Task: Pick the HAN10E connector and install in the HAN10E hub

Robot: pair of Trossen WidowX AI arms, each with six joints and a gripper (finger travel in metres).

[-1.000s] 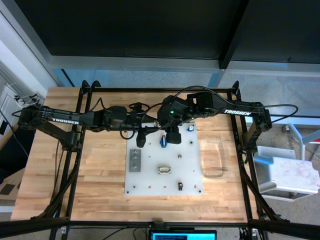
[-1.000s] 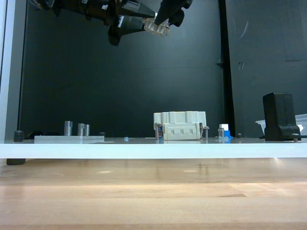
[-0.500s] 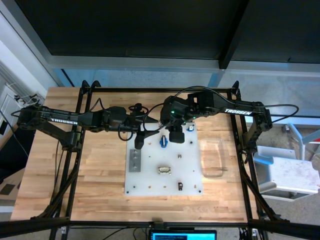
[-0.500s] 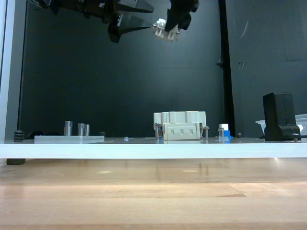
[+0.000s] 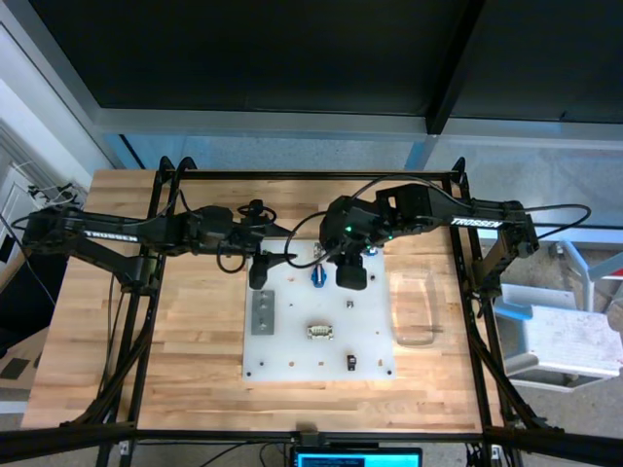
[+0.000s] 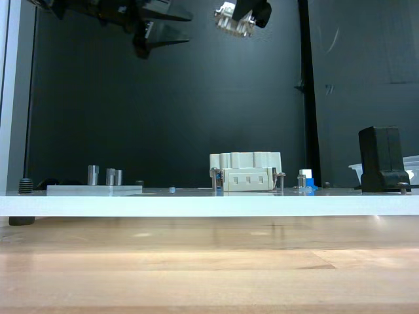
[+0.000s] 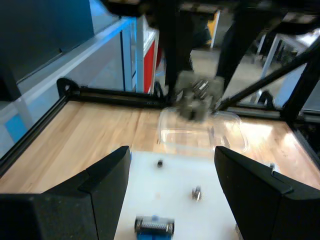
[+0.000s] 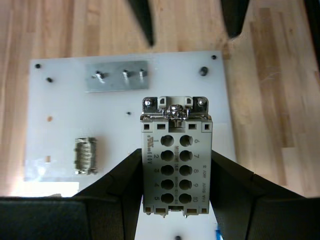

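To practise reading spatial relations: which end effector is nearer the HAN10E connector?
Right. The right end effector grips the HAN10E connector high above the white plate. The left end effector hangs open, apart from it on the left arm's side.

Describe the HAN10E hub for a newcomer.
A white plate lies on the wooden table; above its far half hang the open left gripper and the right gripper, gripping the connector. Near the plate's middle sits the hub: silvery frame, beige centre, unlike the plain grey block.

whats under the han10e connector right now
Air, then the white plate; the spot straight below is hidden by the HAN10E connector itself. The right gripper holds it high; the HAN10E hub sits aside. The left gripper hovers open nearby.
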